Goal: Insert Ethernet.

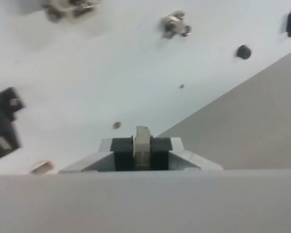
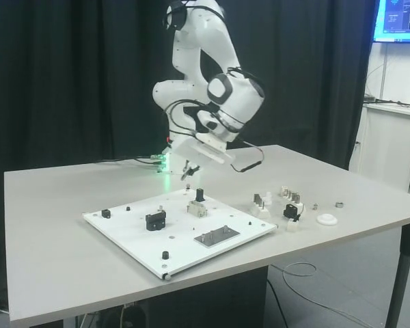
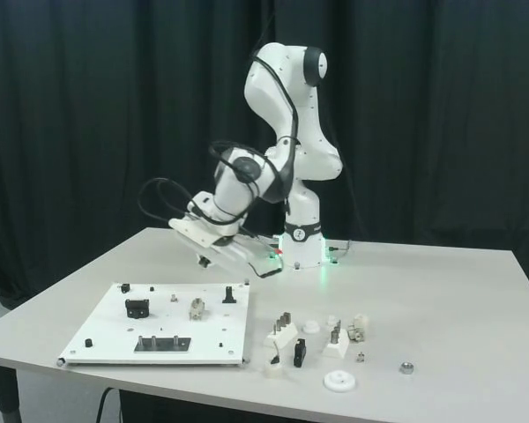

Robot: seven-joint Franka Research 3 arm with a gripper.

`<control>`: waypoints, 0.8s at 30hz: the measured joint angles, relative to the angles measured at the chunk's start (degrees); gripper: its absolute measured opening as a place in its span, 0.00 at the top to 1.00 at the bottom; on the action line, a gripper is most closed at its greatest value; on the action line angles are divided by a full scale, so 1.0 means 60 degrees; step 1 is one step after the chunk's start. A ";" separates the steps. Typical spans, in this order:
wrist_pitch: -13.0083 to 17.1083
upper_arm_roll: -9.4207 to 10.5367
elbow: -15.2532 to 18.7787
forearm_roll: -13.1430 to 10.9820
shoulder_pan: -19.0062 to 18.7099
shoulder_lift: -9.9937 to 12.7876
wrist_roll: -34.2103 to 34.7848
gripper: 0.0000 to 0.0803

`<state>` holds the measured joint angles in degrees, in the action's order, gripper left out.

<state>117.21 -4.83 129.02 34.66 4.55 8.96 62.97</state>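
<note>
In the wrist view my gripper (image 1: 142, 148) is shut on a small pale Ethernet plug (image 1: 142, 133), which is clamped between two black pads (image 1: 121, 151) with its tip sticking out. It hangs above the white board (image 1: 87, 73), close to the board's edge. A black socket block (image 1: 2, 121) sits on the board off to one side. From the room, the gripper (image 2: 188, 171) hovers tilted above the board's far part, well above the black block (image 2: 155, 220). The second room view shows the gripper (image 3: 209, 258) up and right of that block (image 3: 137, 307).
The white board (image 2: 123, 236) also carries a grey metal plate (image 2: 216, 236), a black upright piece (image 2: 199, 195), a metal fitting (image 2: 195, 208) and small black knobs. Loose small parts (image 2: 290, 205) and a white gear (image 2: 326, 219) lie on the grey table beside it. A green light (image 2: 162, 164) glows at the arm's base.
</note>
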 joint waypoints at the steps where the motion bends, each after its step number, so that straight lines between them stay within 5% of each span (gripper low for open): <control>1: 0.0082 -0.0132 0.0009 0.0000 0.0000 -0.0024 -0.0150 0.92; 14: 0.1196 -0.1752 0.0043 0.0000 0.0012 -0.0115 -0.2087 0.92; 24: 0.2535 -0.3094 0.0239 -0.0043 0.0041 -0.0105 -0.3873 0.92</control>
<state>132.42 -23.39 130.45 34.41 4.79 8.33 39.73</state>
